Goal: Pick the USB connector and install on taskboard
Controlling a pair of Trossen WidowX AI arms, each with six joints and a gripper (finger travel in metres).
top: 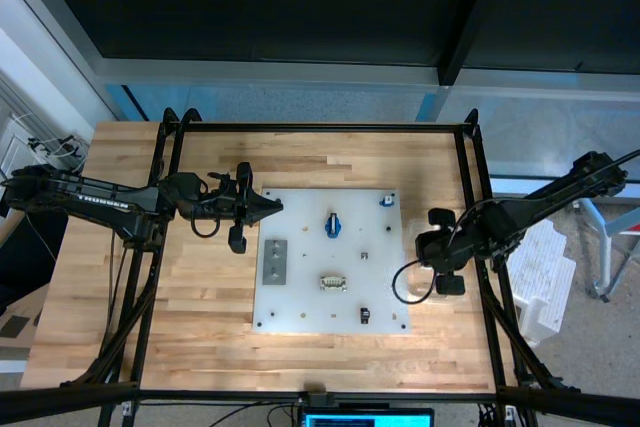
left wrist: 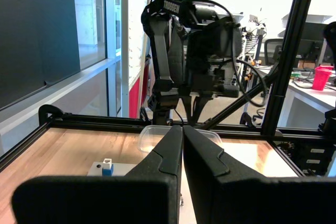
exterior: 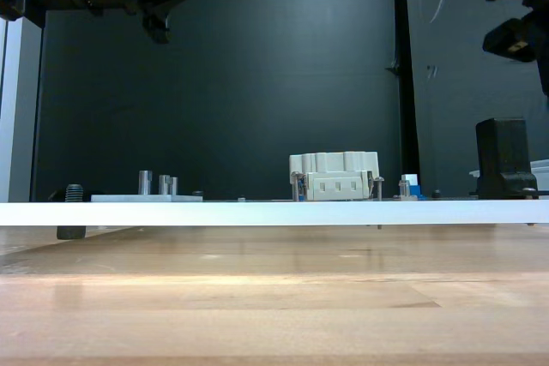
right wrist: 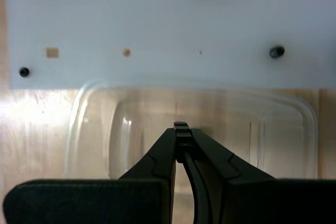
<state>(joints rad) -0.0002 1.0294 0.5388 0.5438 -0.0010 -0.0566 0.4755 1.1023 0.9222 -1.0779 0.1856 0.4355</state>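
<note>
Taskboard (top: 300, 299) matt white; plate (top: 274, 260) metal; tray (right wrist: 90, 129) clear glossy plastic; table (top: 195, 337) wood; USB connector (right wrist: 181, 127) black plastic.

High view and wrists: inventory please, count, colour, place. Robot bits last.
table: 1, wood, under everything
frame: 1, black, around table
taskboard: 1, white, table centre
plate: 1, grey, board's left side
blue part: 1, blue, board's far middle
small part: 1, blue-white, board's far right corner
block: 1, beige, board's middle
socket: 1, black, board's near edge
tray: 1, clear, right of board
USB connector: 1, black, in right claw
left claw: 1, black, shut, high over board's far left corner
right claw: 1, black, shut on USB connector, over tray
</note>
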